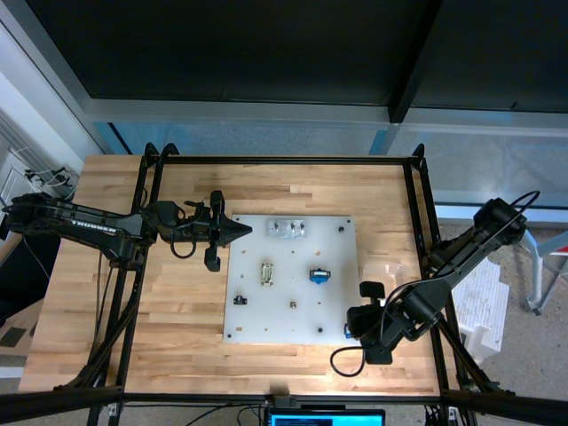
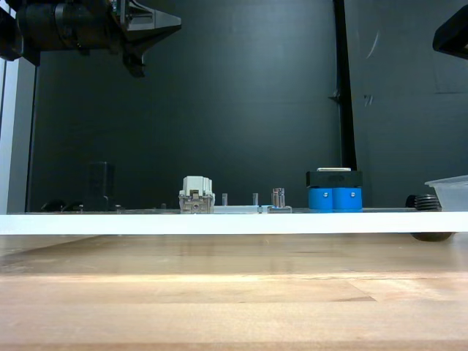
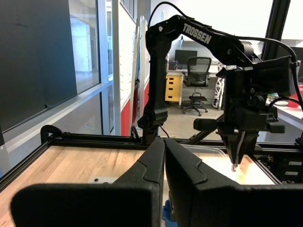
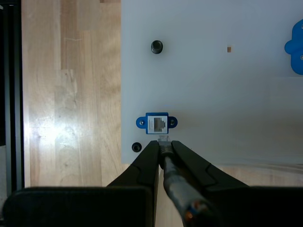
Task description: Pick the RJ45 connector and install on taskboard
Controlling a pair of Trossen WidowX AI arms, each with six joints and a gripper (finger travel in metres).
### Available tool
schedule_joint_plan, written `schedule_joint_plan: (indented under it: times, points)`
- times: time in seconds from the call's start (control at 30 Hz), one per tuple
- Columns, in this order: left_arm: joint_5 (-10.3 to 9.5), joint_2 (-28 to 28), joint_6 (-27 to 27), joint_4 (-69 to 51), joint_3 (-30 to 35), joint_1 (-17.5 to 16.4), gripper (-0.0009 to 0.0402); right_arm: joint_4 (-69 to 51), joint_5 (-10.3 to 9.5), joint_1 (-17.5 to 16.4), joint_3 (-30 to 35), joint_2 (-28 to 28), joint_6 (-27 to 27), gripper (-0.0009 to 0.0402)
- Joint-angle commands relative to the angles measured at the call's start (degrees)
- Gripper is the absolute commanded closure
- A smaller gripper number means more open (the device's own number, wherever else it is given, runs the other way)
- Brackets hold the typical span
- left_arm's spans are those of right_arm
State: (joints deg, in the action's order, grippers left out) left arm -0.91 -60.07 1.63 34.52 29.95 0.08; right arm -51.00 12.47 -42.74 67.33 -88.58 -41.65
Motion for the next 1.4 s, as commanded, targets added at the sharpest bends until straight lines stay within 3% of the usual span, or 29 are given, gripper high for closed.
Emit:
schedule_joint_plan:
  times: [0.03, 1.4]
  points:
    - [0.02, -0.02, 0.0, 0.0, 0.0, 0.0, 0.0393, 0.96, -0.07, 0.39, 0.04, -0.96, 0.55, 0.0393]
    - [0.02, -0.02, 0.0, 0.0, 0.0, 0.0, 0.0393, 5.6, -0.5, 0.87, -2.08, -3.78, 2.64, 0.0393]
